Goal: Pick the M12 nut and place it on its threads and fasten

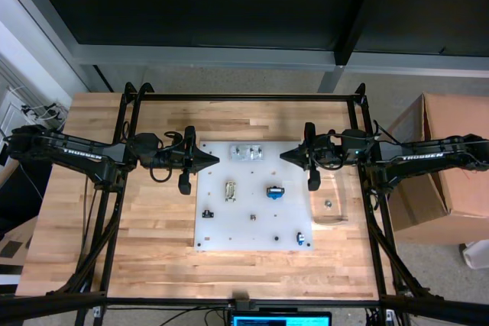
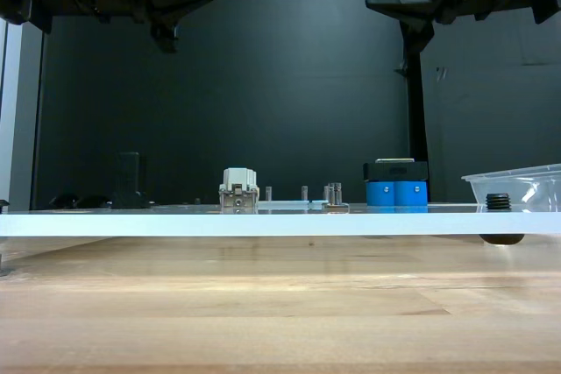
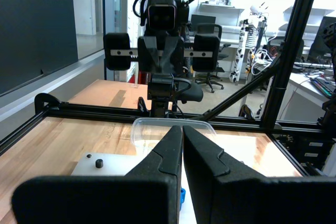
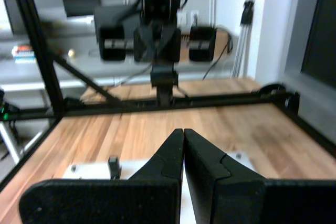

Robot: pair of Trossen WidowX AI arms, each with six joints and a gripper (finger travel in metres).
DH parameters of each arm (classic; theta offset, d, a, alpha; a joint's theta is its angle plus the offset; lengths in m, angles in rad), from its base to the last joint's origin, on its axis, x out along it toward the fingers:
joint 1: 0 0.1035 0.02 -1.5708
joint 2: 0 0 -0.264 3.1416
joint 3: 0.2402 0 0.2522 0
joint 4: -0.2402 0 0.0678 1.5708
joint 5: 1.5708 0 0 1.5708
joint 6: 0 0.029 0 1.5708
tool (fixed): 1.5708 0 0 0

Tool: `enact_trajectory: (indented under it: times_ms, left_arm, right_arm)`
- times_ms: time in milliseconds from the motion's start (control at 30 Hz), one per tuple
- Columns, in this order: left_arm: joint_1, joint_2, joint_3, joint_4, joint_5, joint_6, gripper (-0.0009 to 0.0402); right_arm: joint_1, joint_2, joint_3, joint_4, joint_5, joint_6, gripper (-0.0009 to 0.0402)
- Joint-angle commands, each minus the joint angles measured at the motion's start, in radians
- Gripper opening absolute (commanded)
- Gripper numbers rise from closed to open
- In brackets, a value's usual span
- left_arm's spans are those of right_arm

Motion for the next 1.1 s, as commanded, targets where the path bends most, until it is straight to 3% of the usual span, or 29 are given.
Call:
enact_trajectory:
  times_ms: [33,133,500,833,1000,1100]
  left_arm:
    - [0.0,0.0,0.0,0.0,0.0,0.0,0.0]
    - [0.0,0.0,0.0,0.0,0.0,0.0,0.0]
    - [0.0,0.0,0.0,0.0,0.0,0.0,0.0]
    - [0.0,0.0,0.0,0.0,0.0,0.0,0.0]
    - [0.0,0.0,0.0,0.0,0.0,0.0,0.0]
    - [0.0,0.0,0.0,0.0,0.0,0.0,0.0]
  right_arm:
    - [0.0,-0.008,0.016,-0.101,-0.067,-0.003,0.0]
    - [0.0,-0.008,0.05,-0.243,-0.109,-0.027,0.0]
    - [0.007,-0.007,0.257,-0.949,-0.106,-0.34,0.0]
    - [0.061,0.056,0.311,-1.394,-0.103,-0.747,0.0]
    - [0.106,0.106,0.31,-1.502,-0.081,-0.828,0.0001]
    - [0.173,0.141,0.309,-1.534,0.011,-0.856,0.0009]
